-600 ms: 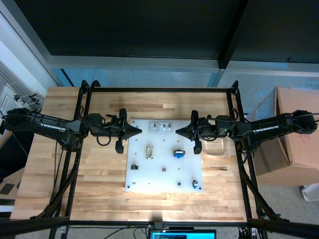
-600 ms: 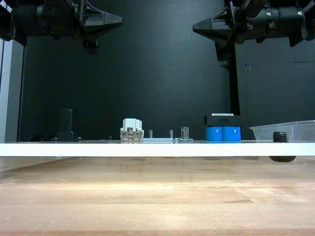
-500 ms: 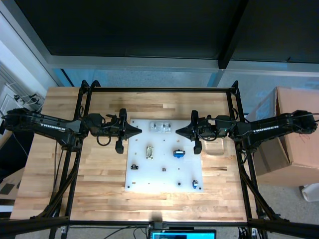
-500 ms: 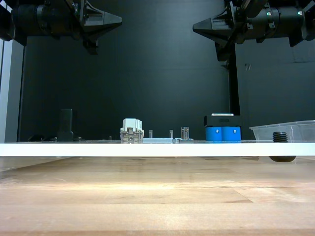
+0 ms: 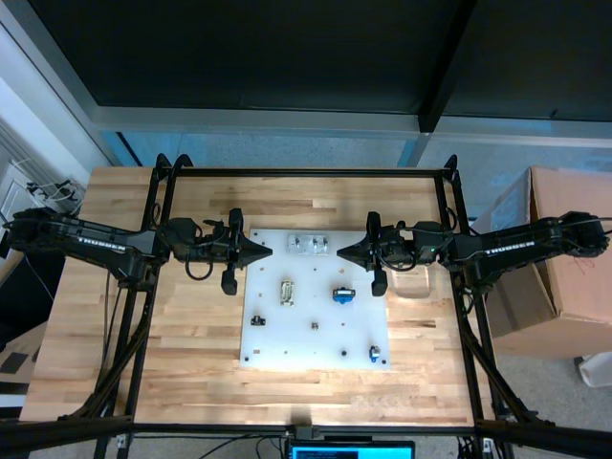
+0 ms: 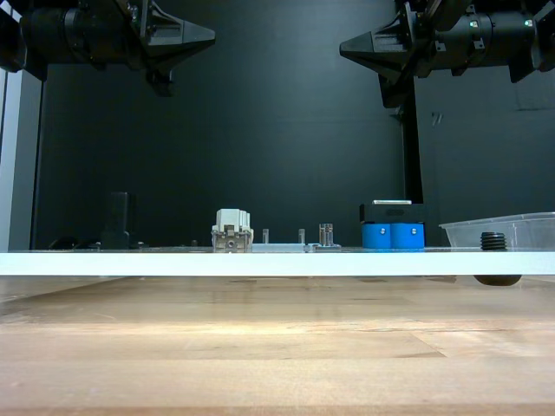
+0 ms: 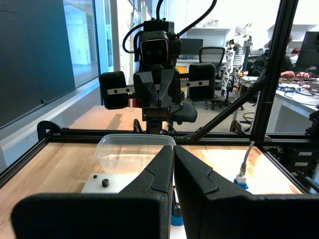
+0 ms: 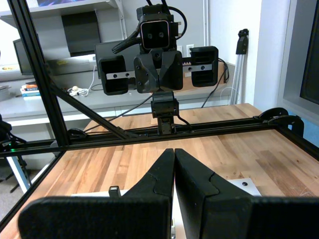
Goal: Remove the RJ45 connector from the taskboard and place in the container
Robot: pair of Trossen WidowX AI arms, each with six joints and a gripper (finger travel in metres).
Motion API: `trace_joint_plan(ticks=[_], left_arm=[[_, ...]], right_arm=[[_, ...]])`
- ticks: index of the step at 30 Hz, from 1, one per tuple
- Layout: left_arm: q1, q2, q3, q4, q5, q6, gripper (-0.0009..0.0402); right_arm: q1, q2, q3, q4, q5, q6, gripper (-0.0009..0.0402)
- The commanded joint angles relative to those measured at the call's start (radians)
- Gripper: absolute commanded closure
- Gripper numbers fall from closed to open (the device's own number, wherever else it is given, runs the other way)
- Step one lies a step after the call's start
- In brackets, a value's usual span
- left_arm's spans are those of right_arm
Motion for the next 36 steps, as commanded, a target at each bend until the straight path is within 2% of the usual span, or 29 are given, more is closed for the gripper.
trace_joint_plan(ticks=[1,22,31,32,36], left_arm=[[0.000,0.000,0.000,0.000,0.000,0.000,0.0393],[0.000,0.000,0.000,0.000,0.000,0.000,0.0393],[0.000,0.000,0.000,0.000,0.000,0.000,0.0393],[0.000,0.000,0.000,0.000,0.000,0.000,0.0393],[0.000,0.000,0.000,0.000,0.000,0.000,0.0393]], right_arm=[[0.000,0.000,0.000,0.002,0.000,0.000,0.0393],[0.000,0.003,0.008,0.028,0.006,-0.009,0.0393],[0.025,0.002,0.120,-0.274,0.014,-0.008,0.0394],[0.034,0.002,0.144,-0.334,0.024,-0.008,0.0394],[0.089,0.003,0.246,-0.599,0.124,-0.026,0.0393]])
